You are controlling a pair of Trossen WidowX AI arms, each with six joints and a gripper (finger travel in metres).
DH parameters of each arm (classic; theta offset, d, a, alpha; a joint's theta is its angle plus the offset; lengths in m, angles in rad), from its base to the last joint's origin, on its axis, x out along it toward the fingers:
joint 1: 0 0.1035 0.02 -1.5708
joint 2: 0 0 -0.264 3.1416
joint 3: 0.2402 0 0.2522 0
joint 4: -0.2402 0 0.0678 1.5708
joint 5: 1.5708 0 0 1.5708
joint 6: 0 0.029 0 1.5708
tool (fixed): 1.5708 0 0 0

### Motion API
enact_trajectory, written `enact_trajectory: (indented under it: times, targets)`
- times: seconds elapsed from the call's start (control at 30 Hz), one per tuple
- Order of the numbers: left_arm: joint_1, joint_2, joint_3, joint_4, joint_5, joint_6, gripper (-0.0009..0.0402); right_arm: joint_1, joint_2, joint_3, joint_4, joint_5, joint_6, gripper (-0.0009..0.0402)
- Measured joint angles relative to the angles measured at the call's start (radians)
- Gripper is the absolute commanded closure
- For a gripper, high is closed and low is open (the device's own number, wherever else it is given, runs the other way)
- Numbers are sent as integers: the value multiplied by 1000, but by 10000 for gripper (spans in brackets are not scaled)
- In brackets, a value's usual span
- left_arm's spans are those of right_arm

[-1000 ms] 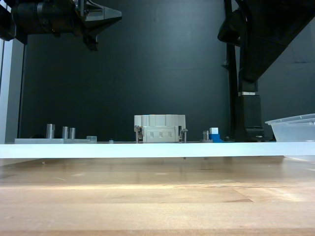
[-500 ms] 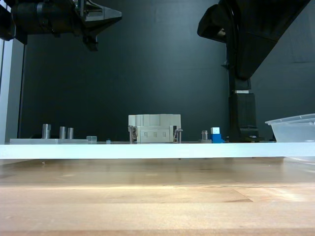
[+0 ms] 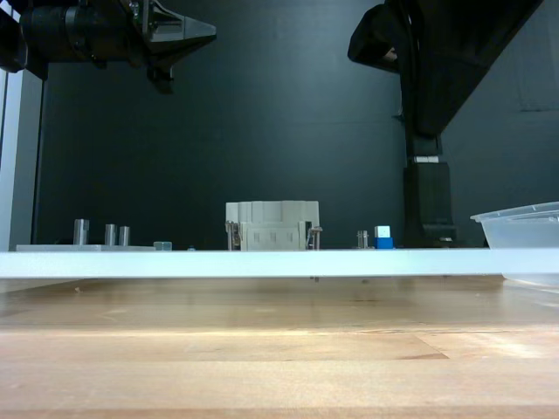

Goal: Remove the USB connector from the USB hub and place in the container

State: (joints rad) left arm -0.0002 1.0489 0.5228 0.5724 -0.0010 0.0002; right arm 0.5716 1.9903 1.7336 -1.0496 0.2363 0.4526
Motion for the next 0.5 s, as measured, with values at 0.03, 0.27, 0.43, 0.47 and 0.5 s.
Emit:
enact_trajectory:
  times: [0.03, 0.27, 0.43, 0.47, 0.5]
  targets:
    - [0, 0, 0, 0, 0, 0, 392, 2, -6, -6, 6, 5, 8, 393]
    - [0, 0, 0, 0, 0, 0, 392, 18, -61, -76, 65, 31, 53, 394]
    - [0, 0, 0, 1, 0, 0, 392, 26, -100, -174, 188, 33, 89, 394]
    - [0, 0, 0, 0, 0, 0, 392, 28, -109, -191, 210, 36, 93, 394]
    - [0, 0, 0, 0, 0, 0, 392, 29, -121, -207, 230, 38, 99, 393]
